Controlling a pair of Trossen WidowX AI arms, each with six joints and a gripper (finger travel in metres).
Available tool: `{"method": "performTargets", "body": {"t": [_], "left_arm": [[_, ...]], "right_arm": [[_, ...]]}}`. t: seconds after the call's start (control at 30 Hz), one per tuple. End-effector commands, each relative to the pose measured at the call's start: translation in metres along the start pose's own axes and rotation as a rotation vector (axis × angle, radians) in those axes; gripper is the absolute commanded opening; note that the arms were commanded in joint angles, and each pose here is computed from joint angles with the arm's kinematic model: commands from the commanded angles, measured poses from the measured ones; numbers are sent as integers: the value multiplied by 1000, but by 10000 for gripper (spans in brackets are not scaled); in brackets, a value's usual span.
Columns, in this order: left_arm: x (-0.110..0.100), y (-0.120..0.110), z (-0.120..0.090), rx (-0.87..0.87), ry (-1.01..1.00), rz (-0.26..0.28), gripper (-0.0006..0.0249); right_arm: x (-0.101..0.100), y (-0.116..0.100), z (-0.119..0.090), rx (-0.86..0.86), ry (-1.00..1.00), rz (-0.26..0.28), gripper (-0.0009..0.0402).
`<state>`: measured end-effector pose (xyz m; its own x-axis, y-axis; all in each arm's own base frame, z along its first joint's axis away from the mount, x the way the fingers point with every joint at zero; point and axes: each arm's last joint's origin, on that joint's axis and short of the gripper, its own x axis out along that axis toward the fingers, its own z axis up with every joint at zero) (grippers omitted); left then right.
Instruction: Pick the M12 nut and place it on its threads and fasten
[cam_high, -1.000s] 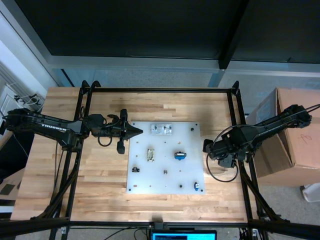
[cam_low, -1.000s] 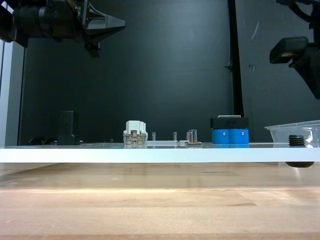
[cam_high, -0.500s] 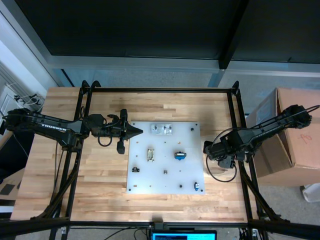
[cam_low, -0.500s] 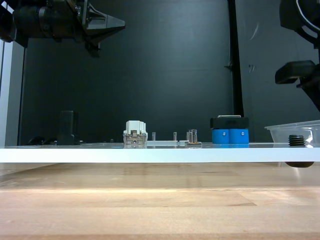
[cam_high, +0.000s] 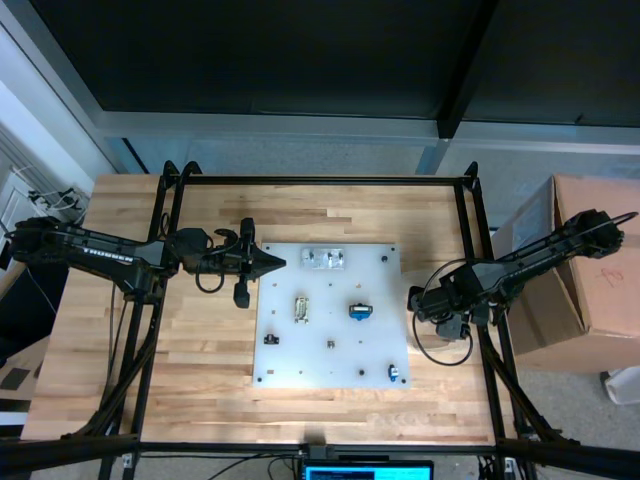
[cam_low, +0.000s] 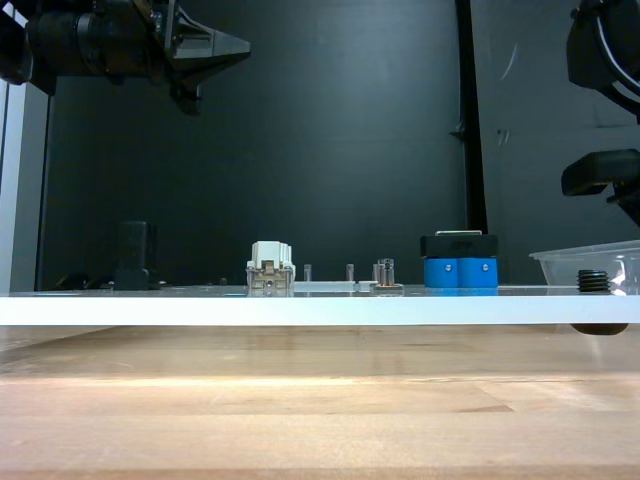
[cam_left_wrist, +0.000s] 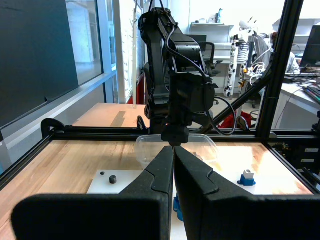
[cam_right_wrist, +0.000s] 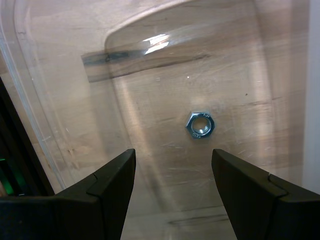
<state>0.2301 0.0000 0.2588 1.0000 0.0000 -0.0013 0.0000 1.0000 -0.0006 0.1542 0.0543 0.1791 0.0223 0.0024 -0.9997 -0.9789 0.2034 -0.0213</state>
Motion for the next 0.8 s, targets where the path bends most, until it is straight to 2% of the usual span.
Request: {"method": "performTargets", "body": {"t": [0.03,0.67,0.8], "left_arm": [[0,0,0,0,0,0,0],[0,0,0,0,0,0,0],[0,0,0,0,0,0,0]], "right_arm": [[4,1,-1,1,1,1,213],[31,8,-5,113,-14,-23,211],[31,8,-5,113,-14,-23,190]]}}
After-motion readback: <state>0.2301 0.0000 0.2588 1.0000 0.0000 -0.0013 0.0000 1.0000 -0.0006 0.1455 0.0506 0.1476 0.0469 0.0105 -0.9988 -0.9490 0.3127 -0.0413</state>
